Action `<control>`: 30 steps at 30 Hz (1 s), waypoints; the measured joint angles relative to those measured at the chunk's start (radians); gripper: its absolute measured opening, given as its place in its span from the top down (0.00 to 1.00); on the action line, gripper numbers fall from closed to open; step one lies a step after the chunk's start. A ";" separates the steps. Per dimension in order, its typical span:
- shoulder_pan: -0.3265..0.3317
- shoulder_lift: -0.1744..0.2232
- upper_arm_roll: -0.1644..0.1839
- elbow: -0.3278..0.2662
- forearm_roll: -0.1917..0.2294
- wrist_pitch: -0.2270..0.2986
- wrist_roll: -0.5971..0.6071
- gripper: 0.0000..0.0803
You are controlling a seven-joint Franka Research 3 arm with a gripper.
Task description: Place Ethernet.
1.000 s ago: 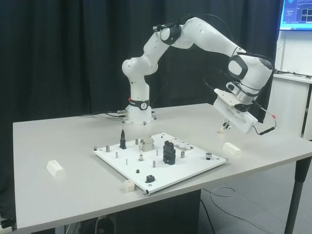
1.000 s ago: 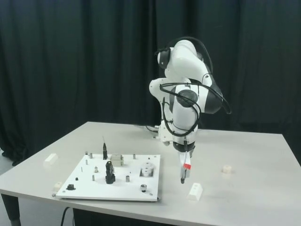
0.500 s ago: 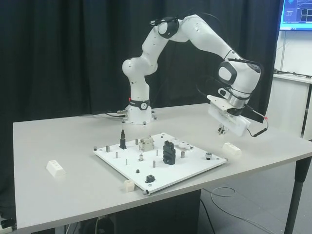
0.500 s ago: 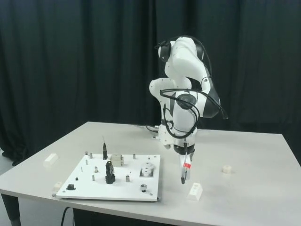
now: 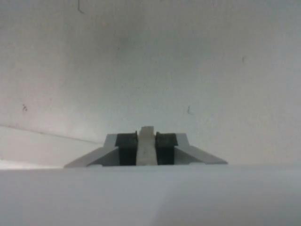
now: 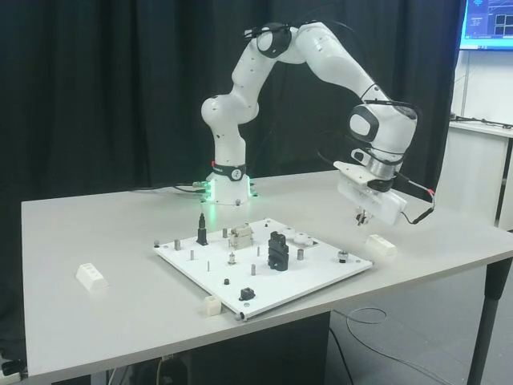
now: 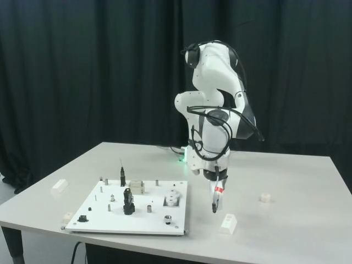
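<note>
A small white plug (image 5: 146,146) is pinched upright between the gripper (image 6: 362,215) fingers; the white board (image 6: 321,281) lies beside and below it.

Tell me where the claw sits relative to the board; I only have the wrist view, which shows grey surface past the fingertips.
Observer: The claw hangs above the bare grey table, beyond the edge of the white board, not over it.
Operator: Noted. My view shows it shut on a white piece. Name what lies nearest.
Observer: A small white block lies on the table close by, on the side away from the board.
Operator: Report the arm's base.
Observer: Green light glows around the base.
</note>
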 joint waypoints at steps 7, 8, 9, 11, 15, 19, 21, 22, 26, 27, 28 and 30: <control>0.002 -0.007 0.000 -0.025 0.000 0.034 0.000 0.90; 0.003 -0.007 -0.001 -0.027 0.000 0.038 0.000 0.90; 0.003 -0.007 -0.001 -0.028 0.000 0.041 0.000 0.90; 0.003 -0.007 -0.002 -0.030 0.001 0.049 0.008 0.90; 0.004 -0.007 -0.004 -0.036 0.002 0.061 0.039 0.90; 0.007 -0.007 -0.007 -0.040 0.002 0.065 0.039 0.84; 0.009 -0.007 -0.010 -0.041 0.002 0.065 0.039 0.84; 0.011 -0.007 -0.011 -0.041 0.002 0.065 0.039 0.84; 0.019 -0.007 -0.018 -0.041 0.003 0.065 0.039 0.13; 0.020 -0.007 -0.019 -0.041 0.003 0.066 0.039 0.13; 0.022 -0.007 -0.020 -0.041 0.005 0.066 0.039 0.13; 0.025 -0.007 -0.022 -0.041 0.009 0.068 0.039 0.13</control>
